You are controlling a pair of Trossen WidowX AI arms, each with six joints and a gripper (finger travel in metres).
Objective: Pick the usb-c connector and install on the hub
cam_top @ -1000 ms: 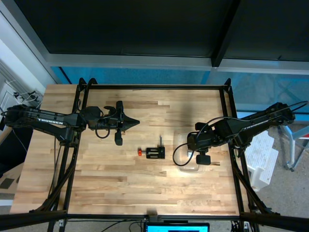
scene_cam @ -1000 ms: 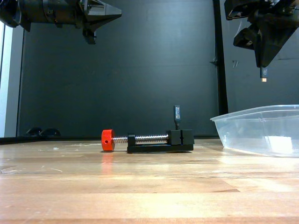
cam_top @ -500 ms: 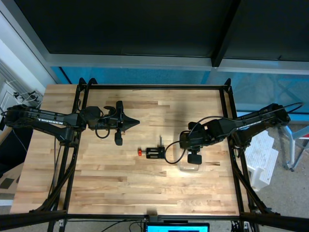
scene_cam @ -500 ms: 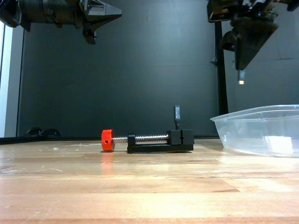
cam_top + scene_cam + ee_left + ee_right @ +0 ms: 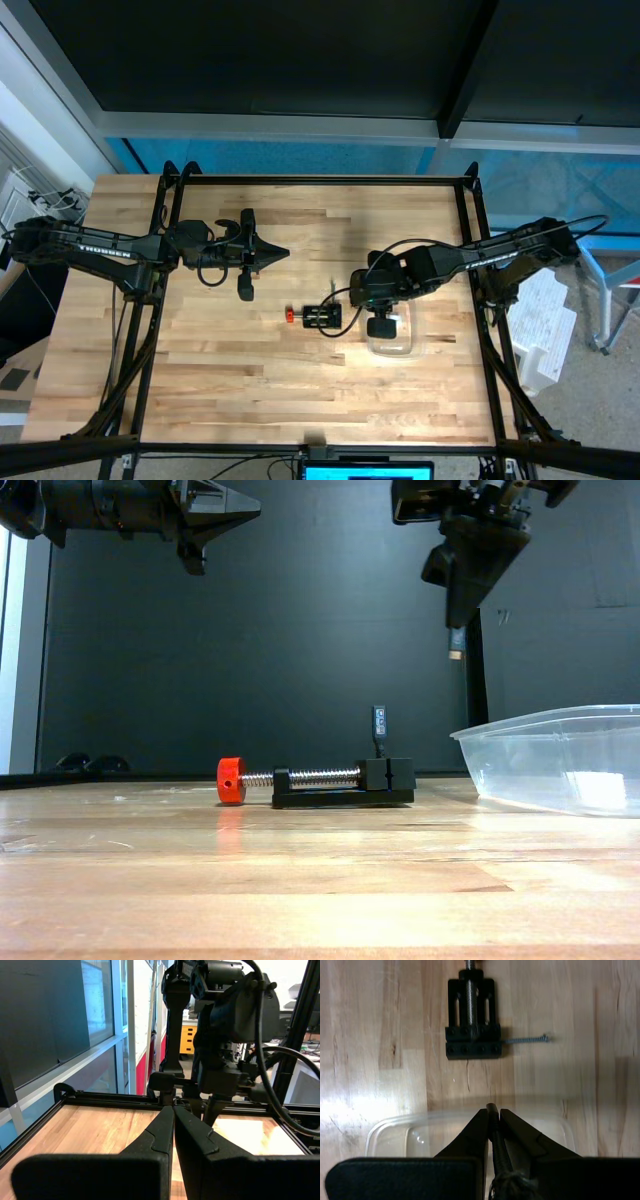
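Lately shifted: right gripper [image 5: 457, 620], carried off the clear tray [image 5: 545, 750] toward the hub [image 5: 340, 780]. It hung high above the hub, just to its tray side, fingers pinched on the usb-c connector [image 5: 456, 645], metal tip down. Judged: pick done, lowering onto the hub remaining. Left gripper [image 5: 254, 506], raised, well beyond the hub's orange-red knob [image 5: 231, 780], fingers pressed together, empty. Wooden table [image 5: 250, 380] beneath the hub; dark wall behind it.

Robotics lab. Pale butcher-block wooden table [image 5: 250, 380] boxed in black metal frame [image 5: 320, 181]; two black robot arms reach over it, left gripper [image 5: 283, 254] over left half, right gripper [image 5: 456, 620] near middle. Glass partitions [image 5: 100, 1005], orange cabinet [image 5: 191, 1040] behind.
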